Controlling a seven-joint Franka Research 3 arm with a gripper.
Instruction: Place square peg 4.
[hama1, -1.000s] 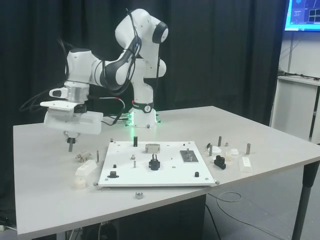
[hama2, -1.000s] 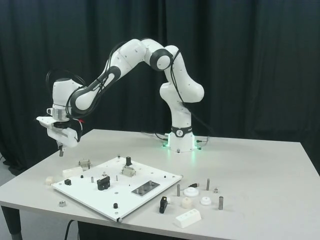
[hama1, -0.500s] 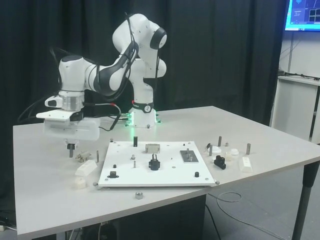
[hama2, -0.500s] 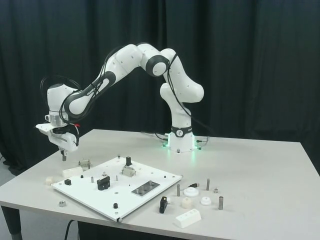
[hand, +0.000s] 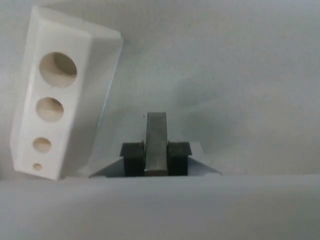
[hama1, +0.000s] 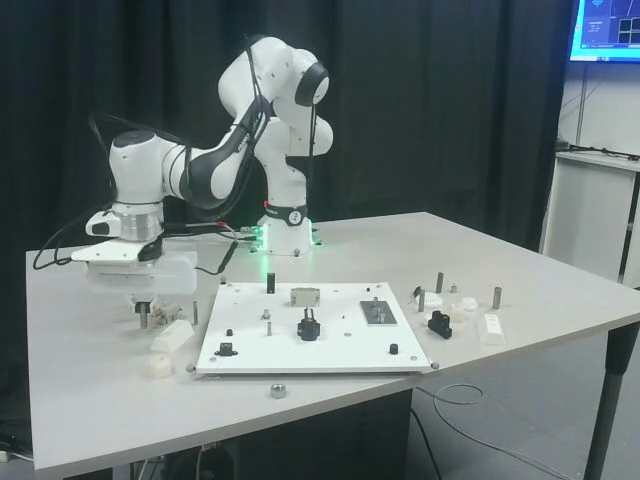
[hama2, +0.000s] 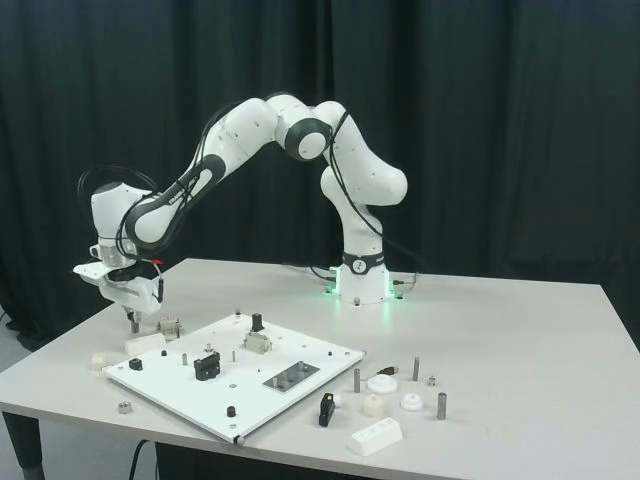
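The white seven-joint arm (hama1: 215, 150) rises from its base at the back of the grey table (hama1: 90, 400) and reaches out toward nine o'clock, bending down low over the tabletop. Its gripper (hama1: 143, 308) hangs just above the surface with a short grey square peg (hama1: 144, 317) held upright between the fingers. At about four o'clock of the peg lies a white oblong block (hama1: 171, 335), close by, and a small white round part (hama1: 159, 366) sits nearer the front edge. At three o'clock of these lies the flat white square board (hama1: 330, 340) carrying small black and grey fittings.
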